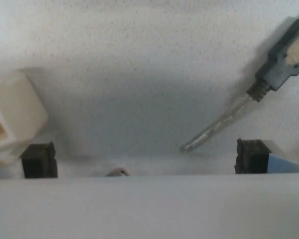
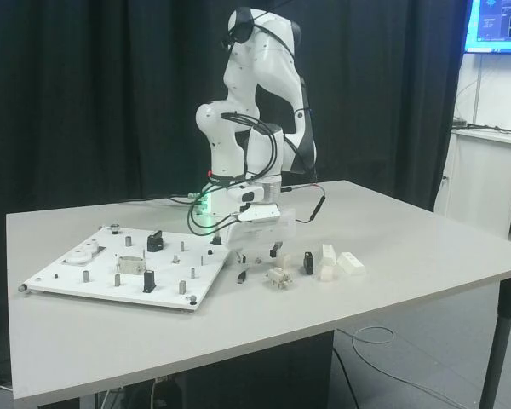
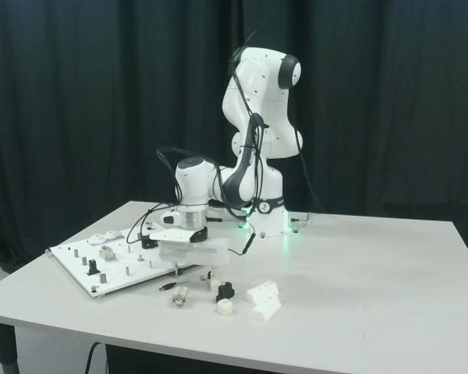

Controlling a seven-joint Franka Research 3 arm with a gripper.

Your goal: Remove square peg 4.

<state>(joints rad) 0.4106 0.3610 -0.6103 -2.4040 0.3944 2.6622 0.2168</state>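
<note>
In the first room view my gripper (image 2: 257, 249) hangs just past the white peg board's (image 2: 68, 279) near right corner, low over the grey table. It is shut on a wide white square peg (image 2: 260, 228), one finger at each end. The second room view has the same peg (image 3: 191, 251) under the gripper (image 3: 192, 266), beside the board (image 3: 69, 263). In the wrist view the peg (image 1: 149, 206) fills the lower band, and black fingertips (image 1: 39, 160) stand at its ends around the gripper (image 1: 145, 159).
Loose parts lie on the table under and right of the gripper: a black plug on a cable (image 1: 284, 55), a white block (image 1: 12, 112), white blocks (image 2: 351, 262), a black piece (image 2: 308, 262), a small connector (image 2: 278, 278). Several pegs stand on the board.
</note>
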